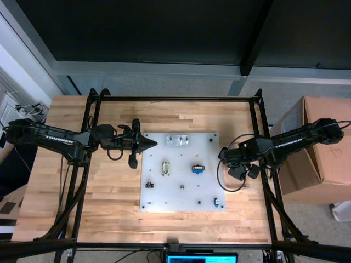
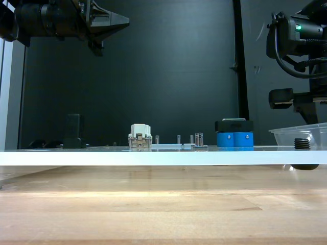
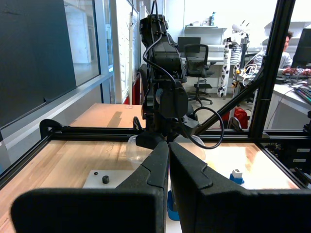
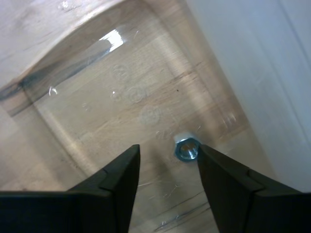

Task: Pick the M12 nut and place it on its threads and fasten

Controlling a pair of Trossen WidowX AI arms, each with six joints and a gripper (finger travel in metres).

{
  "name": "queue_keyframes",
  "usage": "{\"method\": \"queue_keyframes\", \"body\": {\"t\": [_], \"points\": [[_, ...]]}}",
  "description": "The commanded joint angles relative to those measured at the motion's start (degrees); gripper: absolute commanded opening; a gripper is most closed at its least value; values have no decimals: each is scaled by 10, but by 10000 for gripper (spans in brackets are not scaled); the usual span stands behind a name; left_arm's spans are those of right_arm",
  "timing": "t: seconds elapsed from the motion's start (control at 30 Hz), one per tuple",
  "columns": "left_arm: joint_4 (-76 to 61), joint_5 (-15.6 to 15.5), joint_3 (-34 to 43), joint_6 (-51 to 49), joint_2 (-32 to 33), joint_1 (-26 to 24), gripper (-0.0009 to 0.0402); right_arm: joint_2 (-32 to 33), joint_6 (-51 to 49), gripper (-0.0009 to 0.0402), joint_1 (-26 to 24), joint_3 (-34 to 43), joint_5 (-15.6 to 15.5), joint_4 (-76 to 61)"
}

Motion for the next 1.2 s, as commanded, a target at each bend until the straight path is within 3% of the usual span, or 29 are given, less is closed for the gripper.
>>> {"method": "queue_keyframes", "body": {"t": [0.03, 0.5, 1.0, 1.2], "points": [[0, 0, 0, 0, 0, 0, 0, 0, 13, 198, 0, 0, 0, 0], [0, 0, 0, 0, 0, 0, 0, 0, 119, 212, 0, 110, 0, -98], [0, 0, 0, 0, 0, 0, 0, 12, 84, 212, -3, 114, 0, -104], [0, 0, 0, 0, 0, 0, 0, 71, 61, 212, -39, 113, 0, -93]]}}
